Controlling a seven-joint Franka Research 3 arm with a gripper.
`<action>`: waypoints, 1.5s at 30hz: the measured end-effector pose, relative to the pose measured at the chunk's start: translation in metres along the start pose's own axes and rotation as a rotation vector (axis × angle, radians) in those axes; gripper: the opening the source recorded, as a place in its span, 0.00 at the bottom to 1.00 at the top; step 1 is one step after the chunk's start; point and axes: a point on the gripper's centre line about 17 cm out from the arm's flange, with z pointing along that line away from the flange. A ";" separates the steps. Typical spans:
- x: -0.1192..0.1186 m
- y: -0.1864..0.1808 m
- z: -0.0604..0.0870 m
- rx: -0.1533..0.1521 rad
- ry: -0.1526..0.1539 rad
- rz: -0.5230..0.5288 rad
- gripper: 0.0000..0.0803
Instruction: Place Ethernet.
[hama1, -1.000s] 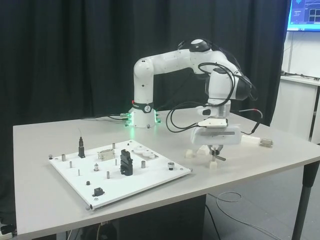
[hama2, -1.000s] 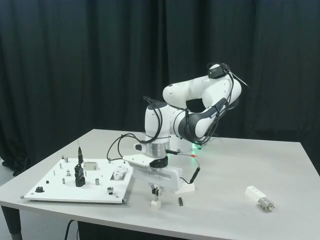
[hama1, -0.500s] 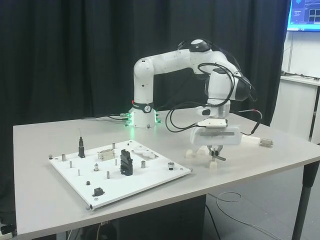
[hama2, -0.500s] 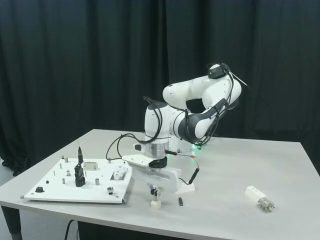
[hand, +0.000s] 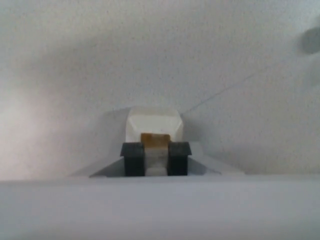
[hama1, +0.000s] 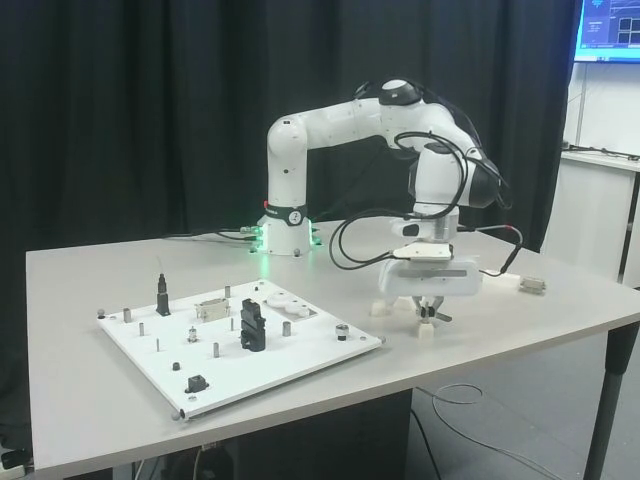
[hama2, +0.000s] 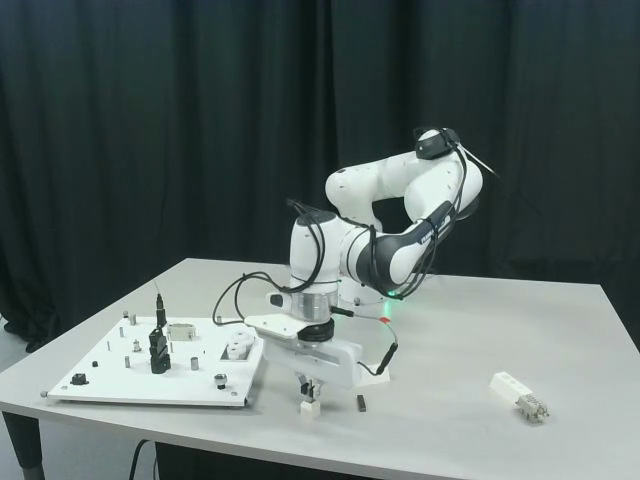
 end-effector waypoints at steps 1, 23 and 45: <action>0.000 0.000 0.001 0.000 0.000 0.000 0.12; 0.001 -0.004 -0.005 0.015 0.003 0.003 0.39; -0.003 -0.008 -0.056 0.022 -0.020 0.004 0.99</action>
